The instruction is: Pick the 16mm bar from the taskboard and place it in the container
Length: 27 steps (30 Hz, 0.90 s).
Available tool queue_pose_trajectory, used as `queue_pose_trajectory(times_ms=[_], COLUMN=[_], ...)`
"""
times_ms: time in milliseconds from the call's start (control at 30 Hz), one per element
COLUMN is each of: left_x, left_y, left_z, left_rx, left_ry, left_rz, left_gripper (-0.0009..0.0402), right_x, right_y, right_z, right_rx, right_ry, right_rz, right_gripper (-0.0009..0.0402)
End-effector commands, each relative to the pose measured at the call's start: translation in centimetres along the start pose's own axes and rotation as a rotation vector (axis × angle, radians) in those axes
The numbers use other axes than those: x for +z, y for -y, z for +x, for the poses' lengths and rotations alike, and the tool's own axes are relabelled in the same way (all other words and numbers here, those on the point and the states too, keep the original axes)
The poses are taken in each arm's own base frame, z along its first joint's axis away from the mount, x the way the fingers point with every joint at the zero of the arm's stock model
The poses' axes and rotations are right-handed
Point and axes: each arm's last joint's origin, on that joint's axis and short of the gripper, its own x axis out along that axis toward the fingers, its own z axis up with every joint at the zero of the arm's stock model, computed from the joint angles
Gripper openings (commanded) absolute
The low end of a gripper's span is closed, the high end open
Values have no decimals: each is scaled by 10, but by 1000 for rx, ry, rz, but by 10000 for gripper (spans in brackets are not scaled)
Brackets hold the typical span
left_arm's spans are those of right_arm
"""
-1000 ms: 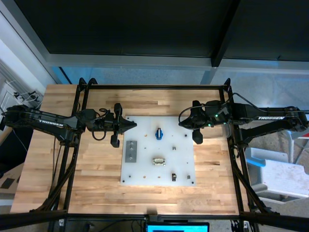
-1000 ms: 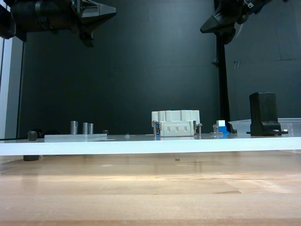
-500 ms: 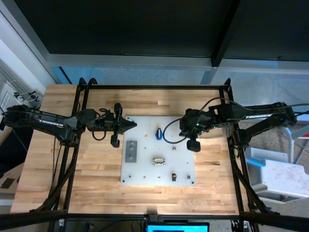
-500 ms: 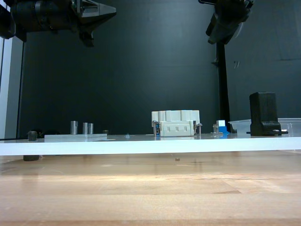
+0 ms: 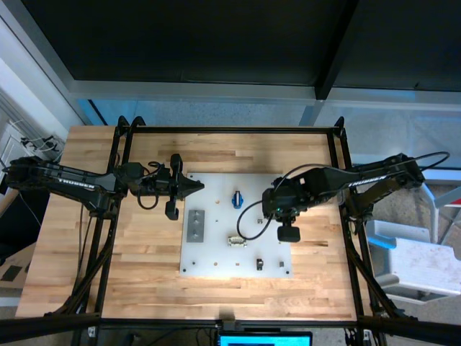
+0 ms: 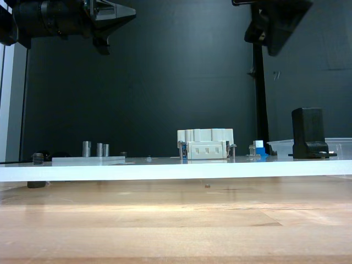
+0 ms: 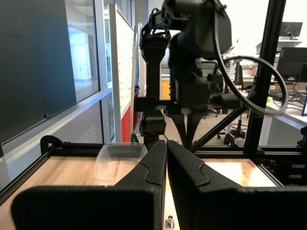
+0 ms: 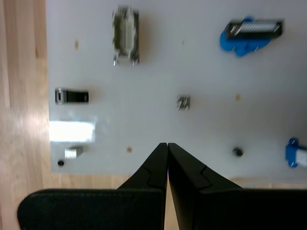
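A: Where is the 16mm bar (image 8: 71, 152)?

B: It stands on the taskboard (image 8: 153, 67), by the near right corner, untouched. I take the small grey stub there for it, though it shows faintly beside a patch of glare, so that is my best reading. It lies well off to one side of the right gripper (image 8: 167, 145), nearer the table's near edge than the jaw tips. The small black part (image 8: 72, 96) stands near it on the board.

A: And those jaws?

B: They are pressed together with nothing between them.

A: What has just changed?

B: Only the right arm. A second ago its gripper hung by the board's far right edge. Now it has swung inward and nearer, and it points down over the board's right half from high above. The bar has not shifted. Neither have the pale connector (image 8: 125, 35) and the blue knob (image 8: 250, 34), which lie farther from the tips, toward the board's middle.

A: What does that mean for the task?

B: The approach is under way, but the gripper is not lined up. I judge it has to travel on toward the near corner, part its jaws and then come down over the stub.

A: And the left gripper (image 7: 166, 143)?

B: It is parked high by the board's far left corner, where it was, with its jaws also clenched on nothing. Past its tips, across the board, sits the container (image 7: 120, 158), where the bar has to go.
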Motion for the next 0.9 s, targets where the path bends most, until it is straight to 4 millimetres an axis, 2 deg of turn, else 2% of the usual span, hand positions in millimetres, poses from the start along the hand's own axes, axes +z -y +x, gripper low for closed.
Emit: queue_pose_trajectory(times_ms=[33,700,900], left_x=[0,0,0], left_y=[0,0,0], left_z=[0,0,0], left_rx=[0,0,0], left_ry=[0,0,0], left_rz=[0,0,0], left_gripper=[0,0,0], right_x=[-2,-14,-15], right_y=[-10,-72,-79], right_z=[7,37,42], right_rx=[-1,8,17], right_ry=[-44,-162,-169], right_rz=[-3,-18,-3], right_gripper=[0,0,0])
